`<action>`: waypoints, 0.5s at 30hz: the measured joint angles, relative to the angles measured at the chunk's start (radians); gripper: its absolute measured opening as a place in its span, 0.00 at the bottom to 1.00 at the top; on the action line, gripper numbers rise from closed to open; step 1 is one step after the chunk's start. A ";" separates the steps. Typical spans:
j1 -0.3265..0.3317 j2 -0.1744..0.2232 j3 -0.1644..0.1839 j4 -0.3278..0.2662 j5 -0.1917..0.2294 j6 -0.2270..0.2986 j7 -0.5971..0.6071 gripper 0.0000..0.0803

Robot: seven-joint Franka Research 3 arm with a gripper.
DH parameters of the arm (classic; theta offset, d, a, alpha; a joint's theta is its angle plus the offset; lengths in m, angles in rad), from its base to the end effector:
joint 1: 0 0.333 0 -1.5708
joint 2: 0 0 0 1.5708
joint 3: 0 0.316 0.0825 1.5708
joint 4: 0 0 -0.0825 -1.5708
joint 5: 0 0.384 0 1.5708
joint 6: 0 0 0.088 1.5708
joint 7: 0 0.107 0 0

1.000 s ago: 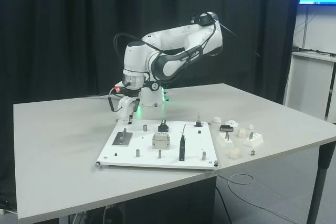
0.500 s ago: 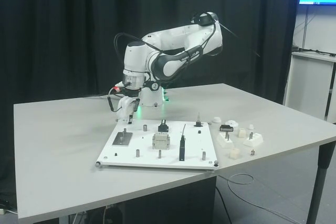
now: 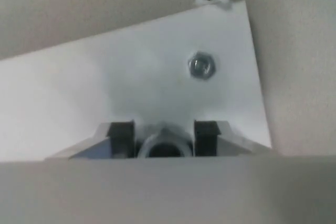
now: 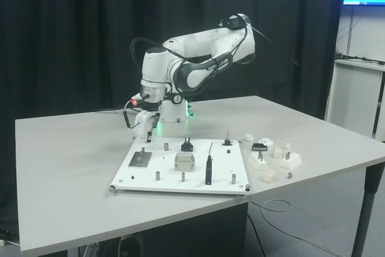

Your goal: Insert bolt 4.

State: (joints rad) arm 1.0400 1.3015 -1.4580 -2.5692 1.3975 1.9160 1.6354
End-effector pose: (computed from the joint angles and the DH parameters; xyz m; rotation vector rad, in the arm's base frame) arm 0.3301 -0.2348 0.2029 0.0560 -3.0312 0.1001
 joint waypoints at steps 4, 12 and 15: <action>-0.001 0.001 -0.001 -0.001 -0.015 0.012 -0.002 0.28; -0.001 0.001 -0.022 0.000 -0.031 0.020 -0.002 0.89; -0.001 0.001 -0.040 0.002 -0.044 0.020 -0.002 0.89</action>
State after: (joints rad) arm 1.0391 1.3024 -1.4981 -2.5676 1.3536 1.9360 1.6333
